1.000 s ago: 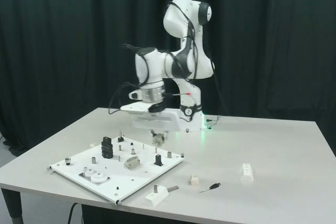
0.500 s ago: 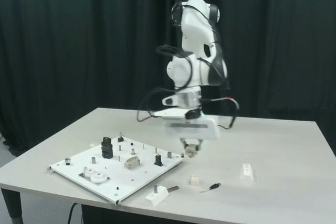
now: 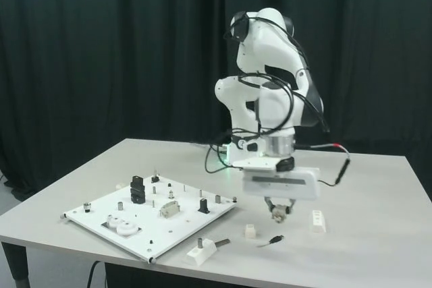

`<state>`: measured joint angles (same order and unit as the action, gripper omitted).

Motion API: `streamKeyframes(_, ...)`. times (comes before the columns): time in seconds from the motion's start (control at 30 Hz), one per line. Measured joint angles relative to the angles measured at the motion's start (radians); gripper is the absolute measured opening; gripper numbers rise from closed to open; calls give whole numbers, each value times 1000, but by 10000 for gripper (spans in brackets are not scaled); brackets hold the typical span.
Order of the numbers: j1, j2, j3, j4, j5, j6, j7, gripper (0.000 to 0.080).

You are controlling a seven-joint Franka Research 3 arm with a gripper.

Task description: Place waterproof.

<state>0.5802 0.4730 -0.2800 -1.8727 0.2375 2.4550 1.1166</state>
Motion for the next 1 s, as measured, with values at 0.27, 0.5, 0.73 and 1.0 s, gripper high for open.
streamKeyframes(0.27, 18, 97, 0, 102, 0, -28, 0, 309)
streamKeyframes(0.5, 22, 159, 0, 167, 0, -68, 2, 309)
streamKeyframes(0.73, 24, 201, 6, 207, 0, -87, 29, 309)
streamKeyframes(1.0, 25, 229, 14, 229, 0, -92, 41, 309)
